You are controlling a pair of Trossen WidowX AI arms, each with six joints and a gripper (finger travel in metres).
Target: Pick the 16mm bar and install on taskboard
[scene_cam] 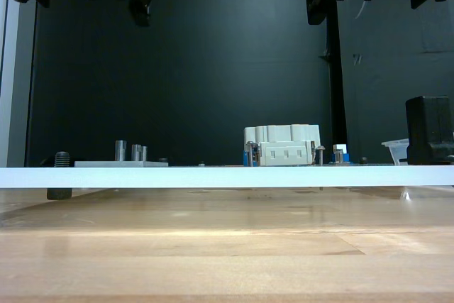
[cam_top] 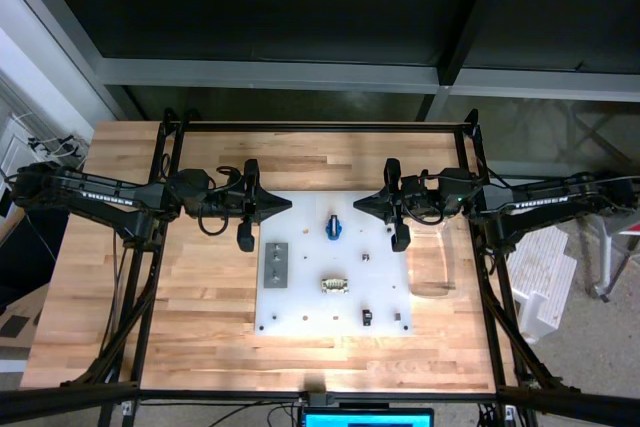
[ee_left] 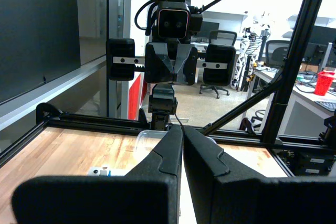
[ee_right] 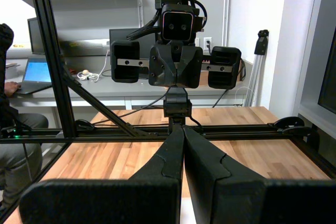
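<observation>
The white taskboard (cam_top: 300,312) lies in the middle of the table. A grey plate (cam_top: 275,265) on its left side carries short upright metal pegs (scene_cam: 120,151); I cannot tell whether one of them is the 16mm bar, and no loose bar shows anywhere. My left gripper (cam_top: 286,205) hovers high over the board's far left edge, pointing inward, shut and holding nothing (ee_left: 182,132). My right gripper (cam_top: 358,203) faces it from the far right edge at the same height, also shut with nothing in it (ee_right: 184,129).
On the board stand a blue part (cam_top: 333,227), a beige connector (cam_top: 335,287) and small black pieces (cam_top: 367,317). A clear plastic tray (cam_top: 440,259) sits just right of the board. A black frame (cam_top: 320,127) rings the table.
</observation>
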